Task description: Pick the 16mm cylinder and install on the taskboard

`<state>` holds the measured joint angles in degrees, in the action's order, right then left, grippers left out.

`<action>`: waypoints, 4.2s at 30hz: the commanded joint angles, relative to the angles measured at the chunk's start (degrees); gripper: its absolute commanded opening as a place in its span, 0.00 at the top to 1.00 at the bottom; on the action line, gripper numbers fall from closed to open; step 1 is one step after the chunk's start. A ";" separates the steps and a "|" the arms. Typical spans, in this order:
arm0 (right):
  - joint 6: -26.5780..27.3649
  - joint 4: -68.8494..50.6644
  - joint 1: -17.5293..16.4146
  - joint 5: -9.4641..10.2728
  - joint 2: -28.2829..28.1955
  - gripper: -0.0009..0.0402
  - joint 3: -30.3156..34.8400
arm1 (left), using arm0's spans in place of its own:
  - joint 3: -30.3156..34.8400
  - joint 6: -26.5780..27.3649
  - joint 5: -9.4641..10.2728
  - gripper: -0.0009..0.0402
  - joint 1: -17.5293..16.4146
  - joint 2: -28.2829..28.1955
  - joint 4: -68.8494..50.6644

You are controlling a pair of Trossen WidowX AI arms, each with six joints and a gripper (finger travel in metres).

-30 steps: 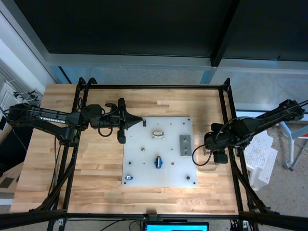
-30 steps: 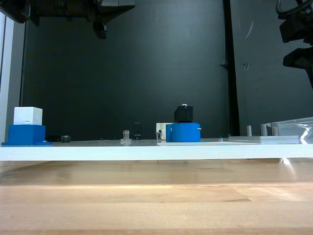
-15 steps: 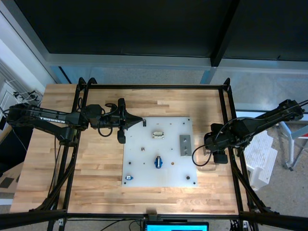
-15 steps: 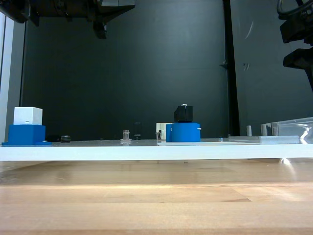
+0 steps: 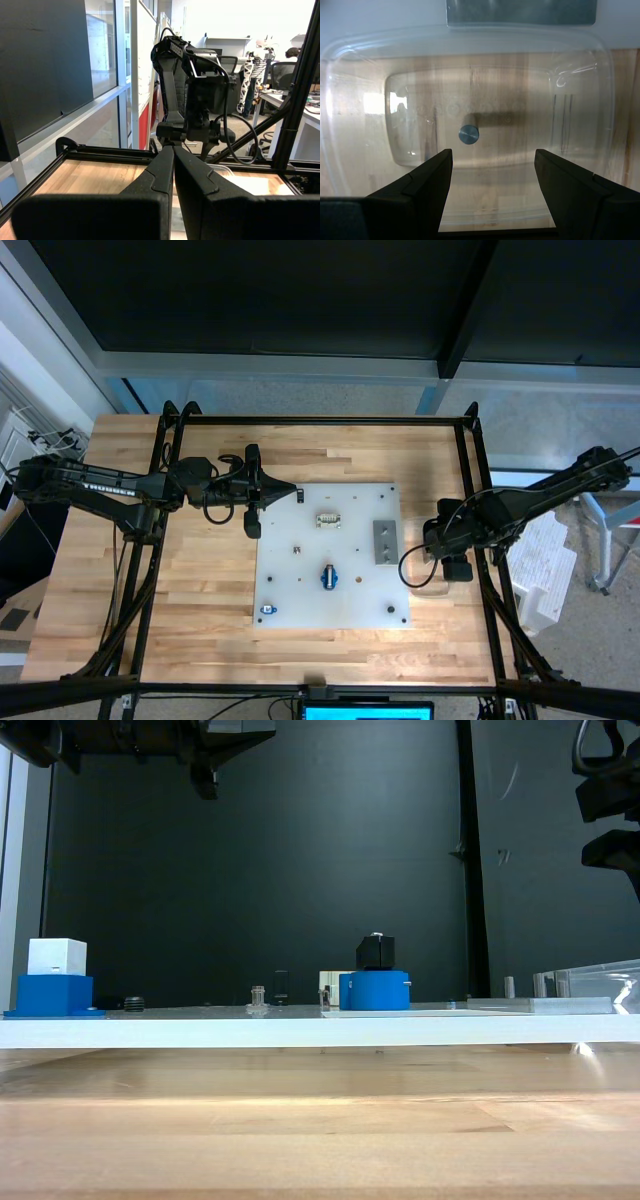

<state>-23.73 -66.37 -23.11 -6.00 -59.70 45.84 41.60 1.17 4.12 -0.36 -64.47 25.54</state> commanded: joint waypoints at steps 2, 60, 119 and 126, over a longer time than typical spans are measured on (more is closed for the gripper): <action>-0.09 1.36 -0.15 0.00 -1.25 0.42 -0.61 | 0.00 0.00 -0.04 0.98 -0.02 -0.02 0.00; -4.57 17.20 -3.30 -0.39 -8.28 0.54 -10.49 | 0.00 0.00 -0.02 0.98 0.00 -0.02 0.00; -4.09 4.94 -2.49 0.22 -20.48 0.95 14.29 | 0.00 0.00 -0.02 0.98 -0.02 -0.02 0.02; -4.09 4.92 -1.64 0.20 -25.75 0.95 19.37 | 0.00 0.00 -0.02 0.98 -0.02 -0.02 0.02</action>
<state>-27.77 -61.43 -24.97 -5.78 -84.58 64.53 41.58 1.17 4.10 -0.36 -64.47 25.54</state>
